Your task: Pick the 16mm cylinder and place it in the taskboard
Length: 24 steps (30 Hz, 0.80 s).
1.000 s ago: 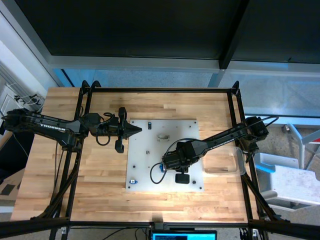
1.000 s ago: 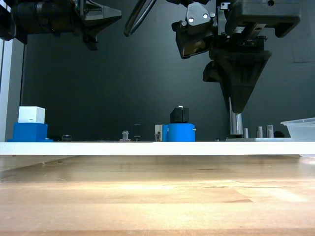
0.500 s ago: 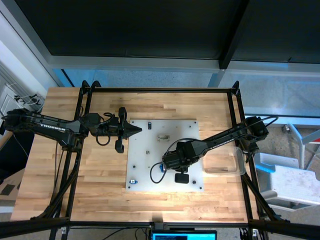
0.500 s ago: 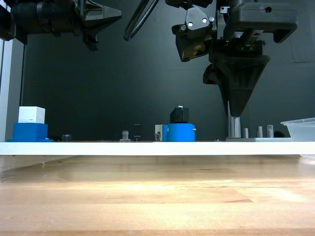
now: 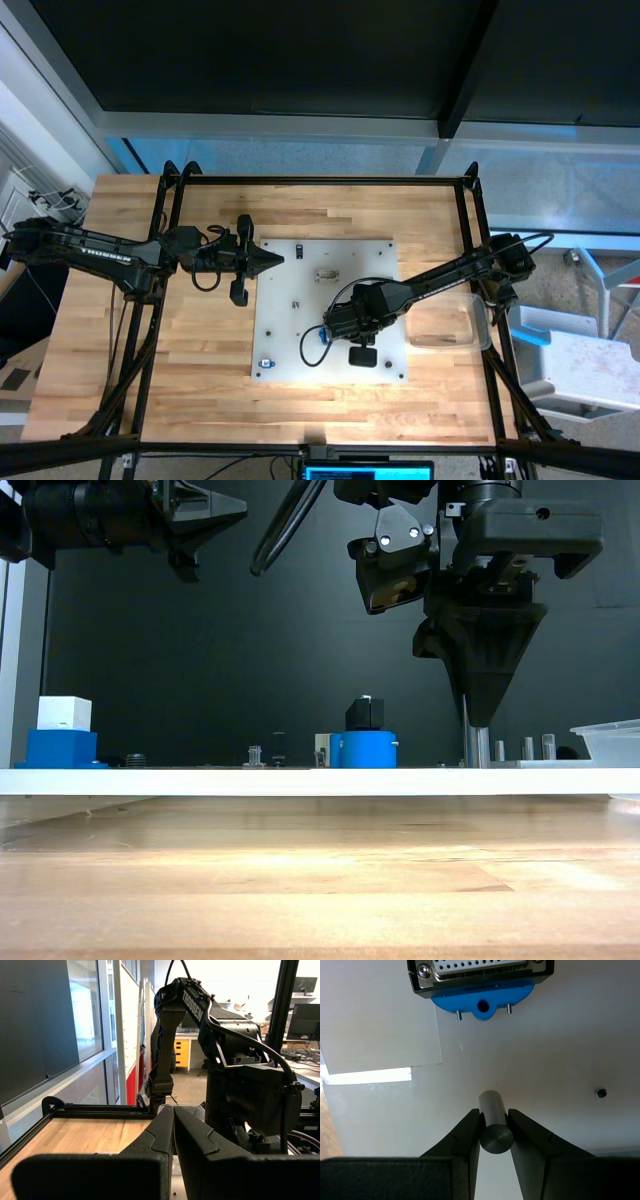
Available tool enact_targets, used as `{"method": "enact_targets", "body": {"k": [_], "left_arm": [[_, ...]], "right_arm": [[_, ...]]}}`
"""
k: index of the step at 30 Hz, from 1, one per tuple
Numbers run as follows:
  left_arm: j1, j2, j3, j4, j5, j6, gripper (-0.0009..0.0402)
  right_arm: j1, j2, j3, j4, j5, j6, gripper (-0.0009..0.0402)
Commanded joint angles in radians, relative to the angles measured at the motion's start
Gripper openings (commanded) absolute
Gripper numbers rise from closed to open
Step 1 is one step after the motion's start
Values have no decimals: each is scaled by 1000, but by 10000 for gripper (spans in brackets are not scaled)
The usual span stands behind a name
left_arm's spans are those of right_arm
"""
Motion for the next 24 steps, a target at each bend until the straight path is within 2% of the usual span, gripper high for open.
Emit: {"method": "enact_targets", "body": {"k": [1, 24], "left_arm": [[0, 0, 0, 0, 0, 0, 0], [0, 0, 0, 0, 0, 0, 0]], "right_arm": [[0, 0, -3, 7, 0, 1, 28], [0, 0, -58, 78, 0, 8, 28]]}}
